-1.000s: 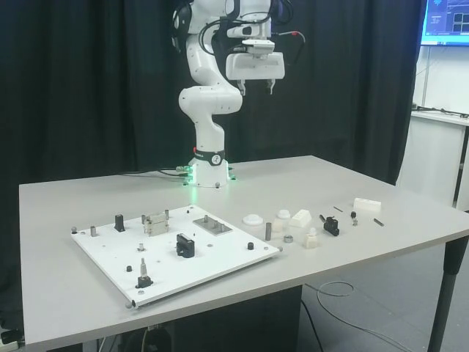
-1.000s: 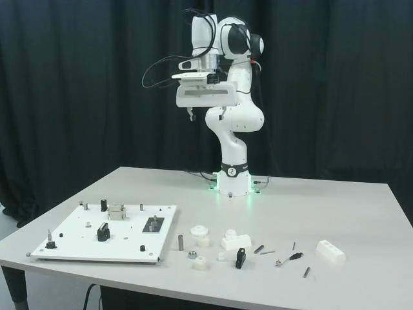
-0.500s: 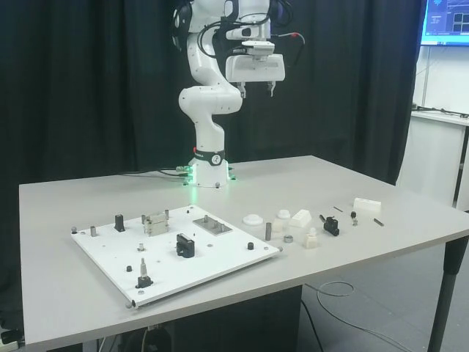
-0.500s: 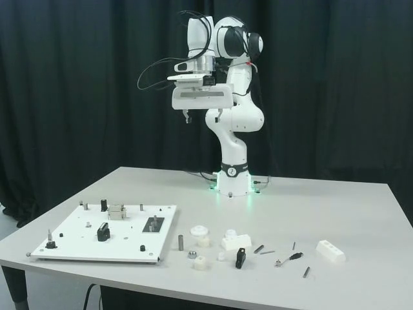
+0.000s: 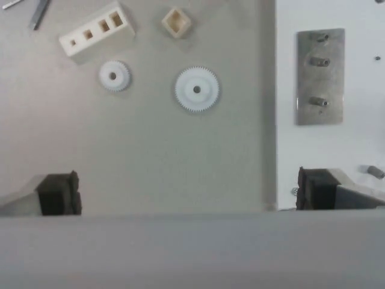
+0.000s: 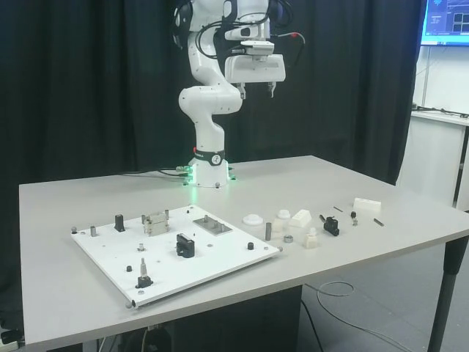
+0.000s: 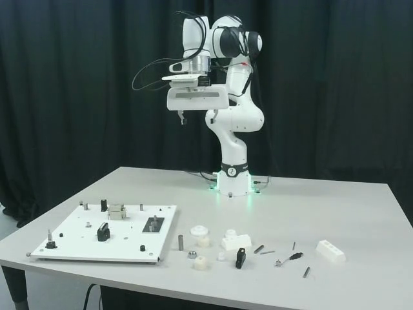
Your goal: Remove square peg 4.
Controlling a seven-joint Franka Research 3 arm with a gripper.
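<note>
While the white arm hangs high above the grey desk (image 5: 150, 156), the wrist view shows the end effector (image 5: 186, 192) with its two black fingertips (image 5: 57, 194) spread wide and nothing between them. Below lie a white toothed gear (image 5: 197, 90), a smaller white gear (image 5: 113, 76), a white block with four square holes (image 5: 96, 29) and a small hollow square piece (image 5: 176, 21). At one side is the white assembly board (image 5: 328, 156), carrying a grey metal plate with three short pegs (image 5: 320, 76). Which of these pegs is square peg 4 I cannot tell.

From the first room view, the end effector (image 6: 255, 89) is far above everything, so I judge the approach only just begun; next it must travel over the board (image 6: 220, 260) and come down onto the grey plate (image 6: 212, 226), where the peg probably sits.

Seen in the second room view, the end effector (image 7: 196, 116) is poised well above the board (image 7: 77, 245), and the plate (image 7: 153, 224) is too small to show its pegs.
</note>
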